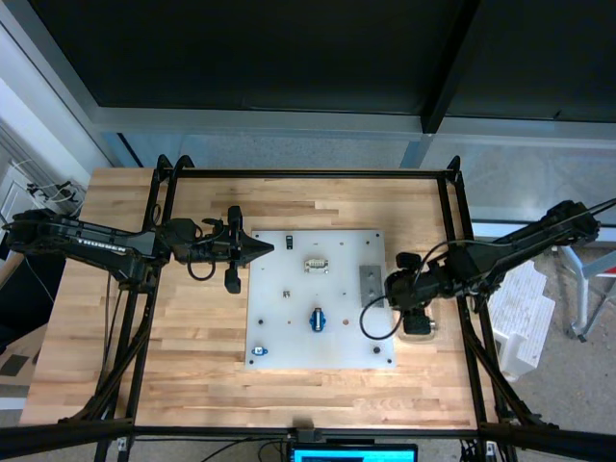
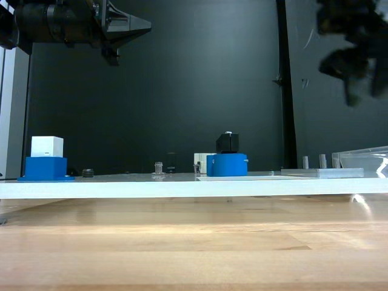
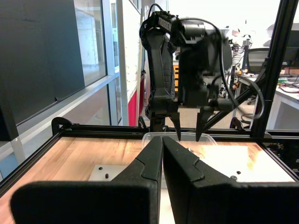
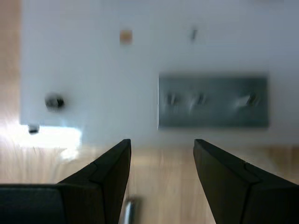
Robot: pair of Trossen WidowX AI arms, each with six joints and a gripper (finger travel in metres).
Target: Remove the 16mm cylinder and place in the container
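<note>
Nearest, the right hand (image 4: 161,140) hangs above the container (image 2: 364,160), which sits on the wooden surface (image 1: 144,346) just beside the white board's (image 1: 289,327) right edge. Its fingers are spread and hold nothing. The 16mm cylinder (image 4: 128,209) shows below, close by one finger. Beyond lies the grey block (image 4: 212,100) with small pegs. Farther back, the left hand (image 1: 269,247) hovers at the board's left edge, fingers pressed together.

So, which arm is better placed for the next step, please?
Probably right: the right gripper, open, hangs beside the grey block and by the container; the left gripper, shut, sits at the left edge of the board.
</note>
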